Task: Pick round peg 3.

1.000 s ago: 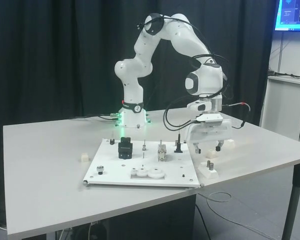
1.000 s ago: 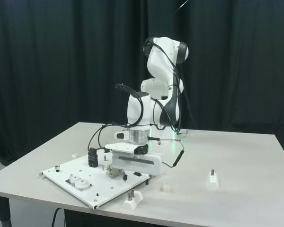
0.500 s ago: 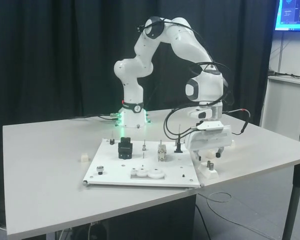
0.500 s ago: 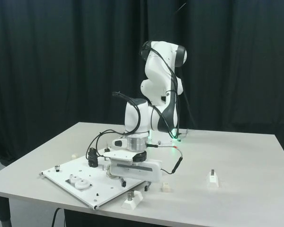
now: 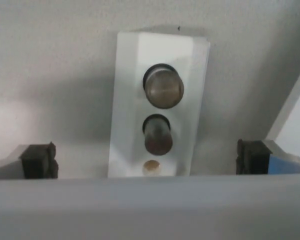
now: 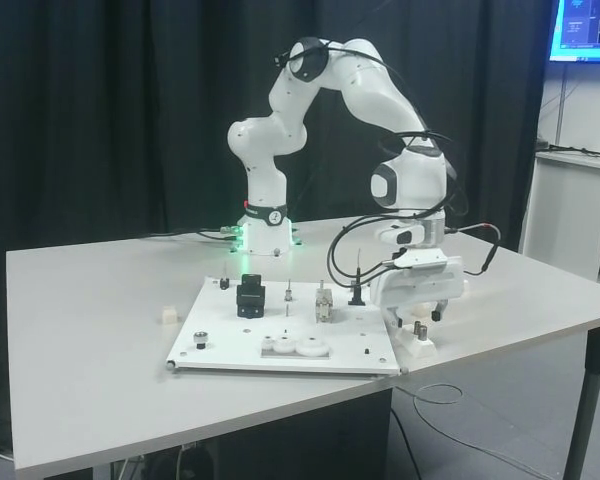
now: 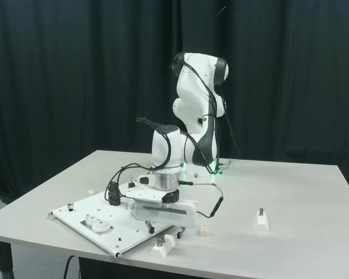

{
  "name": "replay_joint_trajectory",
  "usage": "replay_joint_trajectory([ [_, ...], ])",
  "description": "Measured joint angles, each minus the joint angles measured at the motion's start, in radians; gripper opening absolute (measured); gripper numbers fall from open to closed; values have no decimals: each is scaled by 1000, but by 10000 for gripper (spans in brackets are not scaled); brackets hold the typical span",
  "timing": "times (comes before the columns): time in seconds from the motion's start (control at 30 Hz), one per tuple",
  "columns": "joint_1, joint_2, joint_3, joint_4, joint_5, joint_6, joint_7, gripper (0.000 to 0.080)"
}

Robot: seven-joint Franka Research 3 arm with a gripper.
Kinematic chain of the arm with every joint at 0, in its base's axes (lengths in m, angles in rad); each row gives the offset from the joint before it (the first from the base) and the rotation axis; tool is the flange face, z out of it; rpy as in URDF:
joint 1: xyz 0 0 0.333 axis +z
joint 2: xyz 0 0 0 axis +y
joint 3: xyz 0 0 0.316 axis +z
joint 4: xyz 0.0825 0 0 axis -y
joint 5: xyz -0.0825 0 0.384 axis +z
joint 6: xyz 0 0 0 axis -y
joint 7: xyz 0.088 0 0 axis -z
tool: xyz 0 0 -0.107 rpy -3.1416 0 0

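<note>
First room view: grey table (image 6: pixel 90 320) before black curtain (image 6: pixel 110 110); gripper (image 5: pixel 145 160) spread above white peg holder (image 5: pixel 127 100).

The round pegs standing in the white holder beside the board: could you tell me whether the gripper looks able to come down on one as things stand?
Probably yes. The gripper hangs over the white holder with its fingers open on either side, and nothing lies between them and the pegs. Which one is peg 3 cannot be told.
</note>
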Motion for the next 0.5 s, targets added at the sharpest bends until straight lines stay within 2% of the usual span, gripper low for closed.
replay_joint_trajectory([
  [0.5,-3,24,4,27,1,0,0,800],
])
